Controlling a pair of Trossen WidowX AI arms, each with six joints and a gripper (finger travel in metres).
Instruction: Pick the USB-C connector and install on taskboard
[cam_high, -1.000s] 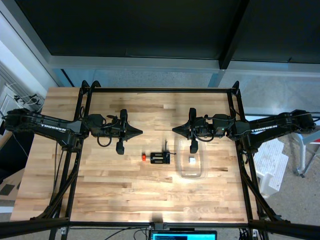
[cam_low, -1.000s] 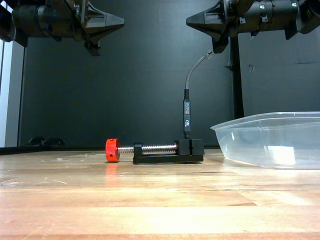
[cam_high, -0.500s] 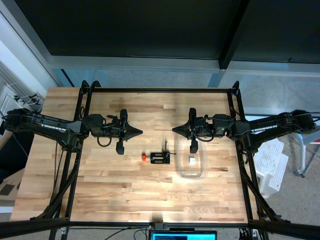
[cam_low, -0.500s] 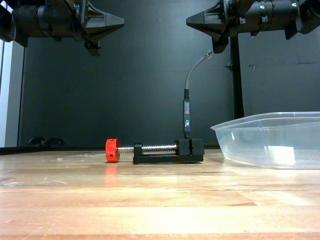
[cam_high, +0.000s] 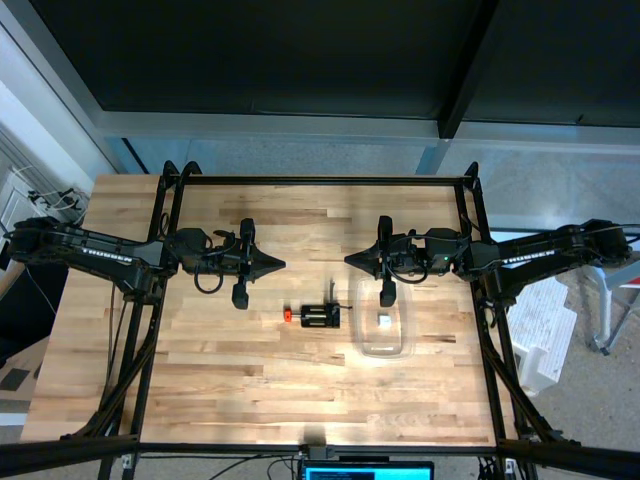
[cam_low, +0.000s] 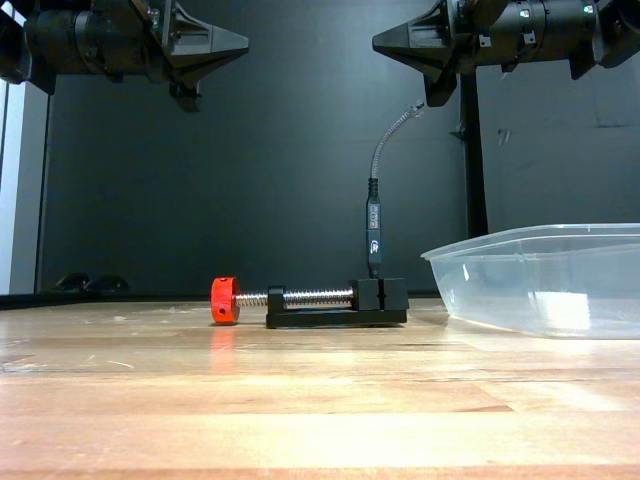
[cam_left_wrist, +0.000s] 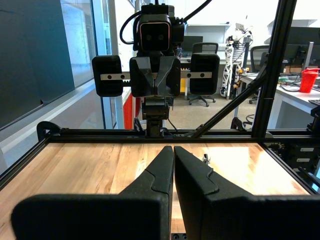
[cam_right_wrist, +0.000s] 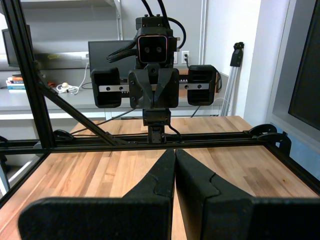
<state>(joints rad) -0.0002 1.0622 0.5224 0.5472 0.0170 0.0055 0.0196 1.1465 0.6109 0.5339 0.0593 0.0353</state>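
Up over the table (cam_high: 250, 390), the left gripper (cam_high: 281, 265) and the right gripper (cam_high: 349, 261) hang in the air. They point at each other and are well apart. Both have their fingers pressed together and hold nothing. Down on the wood between them sits the taskboard (cam_low: 335, 305), with its red knob (cam_low: 225, 300) toward the left arm. The USB-C connector (cam_low: 372, 230) stands straight up on the taskboard's other end. A clear tray (cam_high: 385, 354) with a small white cube (cam_high: 384, 320) lies just beside it.

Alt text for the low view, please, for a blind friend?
A USB-C connector rises upright from the black taskboard on a wooden table, beside a clear tray. The left gripper and right gripper hang shut high above, facing inward.
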